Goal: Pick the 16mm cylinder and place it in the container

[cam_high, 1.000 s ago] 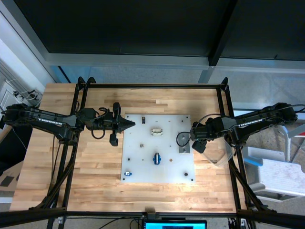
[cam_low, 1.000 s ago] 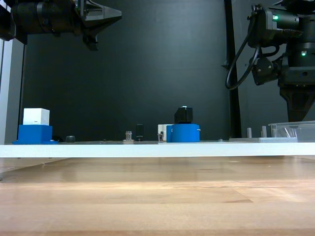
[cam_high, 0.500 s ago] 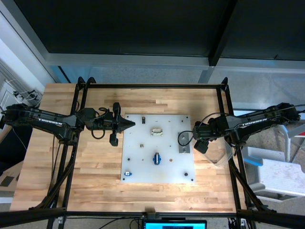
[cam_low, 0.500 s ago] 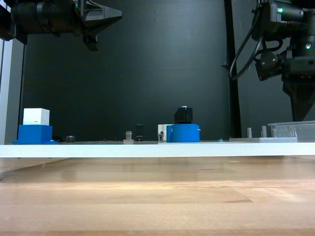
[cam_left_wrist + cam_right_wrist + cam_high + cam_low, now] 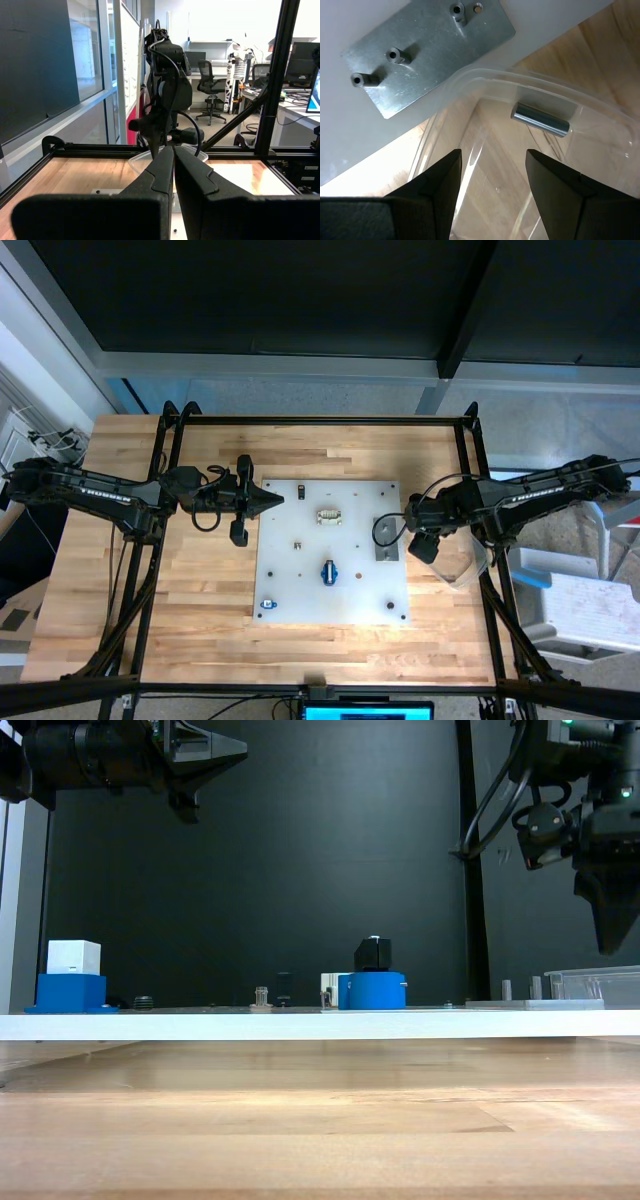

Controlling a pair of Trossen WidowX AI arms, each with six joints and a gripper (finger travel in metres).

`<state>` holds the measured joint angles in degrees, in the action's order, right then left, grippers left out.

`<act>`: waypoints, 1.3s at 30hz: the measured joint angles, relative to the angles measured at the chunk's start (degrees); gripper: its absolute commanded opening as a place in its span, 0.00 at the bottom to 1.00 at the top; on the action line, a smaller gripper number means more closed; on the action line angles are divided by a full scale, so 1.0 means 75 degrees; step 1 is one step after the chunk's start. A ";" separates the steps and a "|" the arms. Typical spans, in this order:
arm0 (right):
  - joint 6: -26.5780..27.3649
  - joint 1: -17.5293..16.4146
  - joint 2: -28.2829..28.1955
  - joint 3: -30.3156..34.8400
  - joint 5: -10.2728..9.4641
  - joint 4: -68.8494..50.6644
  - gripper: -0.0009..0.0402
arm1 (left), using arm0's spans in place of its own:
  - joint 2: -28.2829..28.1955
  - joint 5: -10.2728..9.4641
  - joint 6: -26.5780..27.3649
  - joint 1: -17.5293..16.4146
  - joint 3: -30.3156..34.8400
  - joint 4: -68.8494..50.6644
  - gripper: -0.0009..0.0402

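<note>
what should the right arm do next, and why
Probably raise the right gripper straight up, clear of the container. Its fingers are open and empty, and the 16mm cylinder lies on its side inside the container, so nothing seems left to grasp. The left gripper hangs shut, parked by the white board's left edge.

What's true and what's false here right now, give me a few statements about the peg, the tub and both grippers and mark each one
The tiny silvery metal cylinder lies on its side inside the clear plastic tub. True.
The right gripper has its jaws shut on the cylinder. False: the jaws are open and empty, above the tub.
The left gripper hangs high by the white board's left edge, jaws shut. True.
The grey metal plate is bare. False: three small pegs stand on it.
</note>
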<state>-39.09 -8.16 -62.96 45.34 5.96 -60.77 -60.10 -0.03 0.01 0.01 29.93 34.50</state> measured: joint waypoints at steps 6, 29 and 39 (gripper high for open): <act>0.0099 -0.0012 0.0003 0.0446 0.0003 -0.0501 0.45 | 0.0000 -0.0003 0.0000 0.0000 0.0003 0.0003 0.02; 0.0134 -0.0017 -0.0003 0.0516 0.0003 -0.0516 0.45 | 0.0003 -0.0003 0.0000 0.0000 0.0000 0.0000 0.02; 0.0111 -0.0015 -0.0003 0.0516 0.0003 -0.0516 0.45 | 0.0000 0.0000 0.0000 0.0000 0.0003 0.0000 0.02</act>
<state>-38.26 -8.27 -62.98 49.21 5.98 -64.64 -60.10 -0.03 0.01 0.01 29.95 34.50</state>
